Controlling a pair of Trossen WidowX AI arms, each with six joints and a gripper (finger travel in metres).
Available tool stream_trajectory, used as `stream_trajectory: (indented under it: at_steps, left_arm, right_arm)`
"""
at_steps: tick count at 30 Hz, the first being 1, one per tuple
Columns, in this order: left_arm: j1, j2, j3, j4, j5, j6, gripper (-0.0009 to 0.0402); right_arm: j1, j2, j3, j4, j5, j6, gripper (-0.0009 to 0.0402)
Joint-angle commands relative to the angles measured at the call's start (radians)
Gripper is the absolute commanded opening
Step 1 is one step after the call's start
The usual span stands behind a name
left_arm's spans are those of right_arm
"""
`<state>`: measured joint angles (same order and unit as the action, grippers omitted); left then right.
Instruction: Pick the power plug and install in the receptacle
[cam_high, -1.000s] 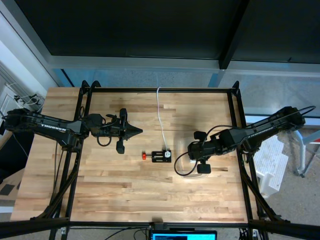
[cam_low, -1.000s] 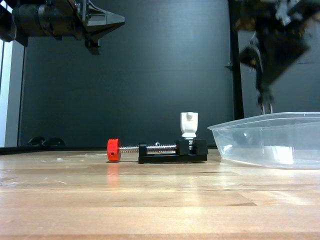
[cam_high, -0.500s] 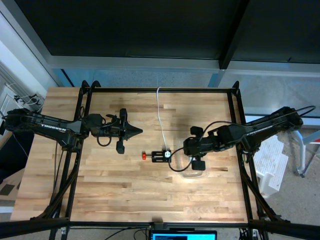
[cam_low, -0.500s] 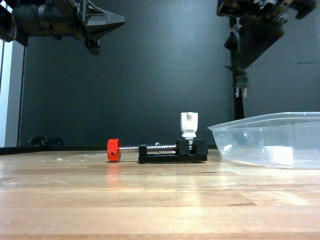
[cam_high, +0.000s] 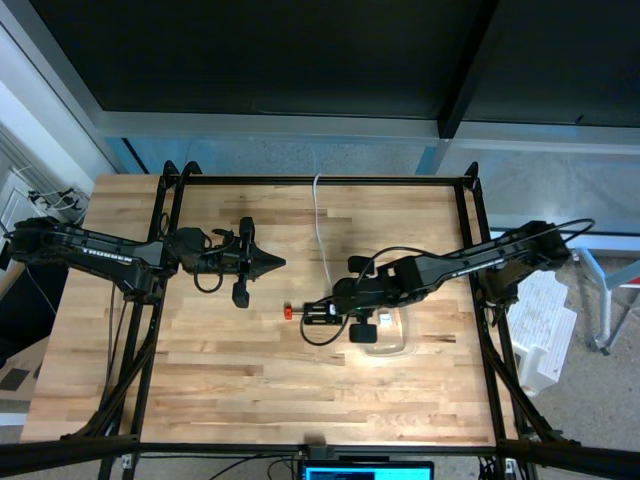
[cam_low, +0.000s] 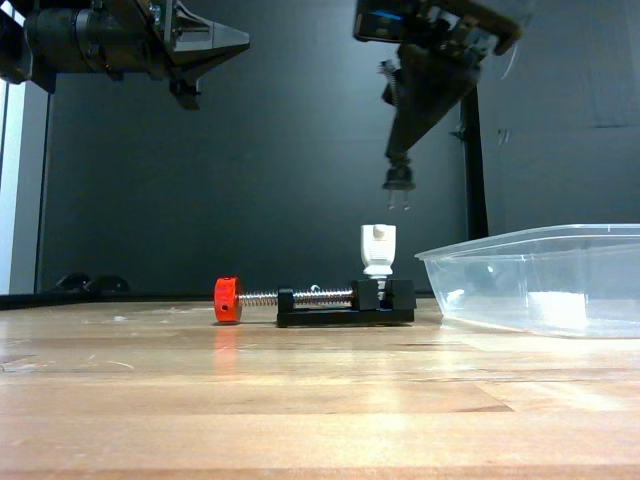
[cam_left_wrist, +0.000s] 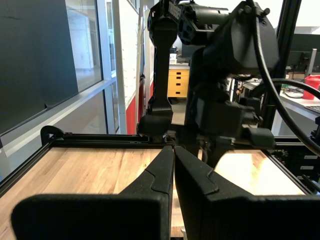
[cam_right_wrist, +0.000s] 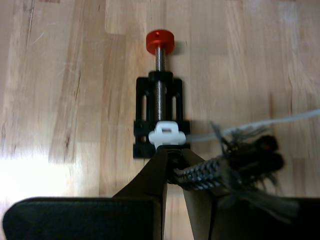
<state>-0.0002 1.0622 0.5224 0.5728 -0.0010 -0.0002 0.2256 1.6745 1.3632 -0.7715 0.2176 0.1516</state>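
One prongs-down plug (cam_low: 398, 181), right claw (cam_low: 401, 158) over receptacle (cam_low: 346, 301), left claw (cam_low: 238, 41) aloft

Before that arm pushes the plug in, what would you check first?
1. Is the power plug gripped in the right claw: ok.
2. Do the plug's prongs point down: ok.
3. Is the plug lined up over the receptacle: not ok, it hangs above it, slightly toward the clear tray.
4. Is the receptacle's white socket upright and uncovered: ok.
5. Is the left claw out of the way: ok, it is shut, high at the left.
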Motion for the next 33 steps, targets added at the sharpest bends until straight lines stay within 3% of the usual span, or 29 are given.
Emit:
stream_trajectory:
  at_steps: [1, 18, 33]
  left_arm:
    - [0.0, 0.0, 0.0, 0.001, 0.0, 0.0, 0.0]
    - [0.0, 0.0, 0.0, 0.0, 0.0, 0.0, 0.0]
    - [0.0, 0.0, 0.0, 0.0, 0.0, 0.0, 0.0]
  right_arm:
    - [-0.004, 0.039, 0.035, 0.0, 0.0, -0.01, 0.0]
    - [-0.008, 0.072, 0.04, 0.006, 0.001, -0.022, 0.0]
    - [-0.008, 0.072, -0.028, 0.085, 0.001, -0.018, 0.0]
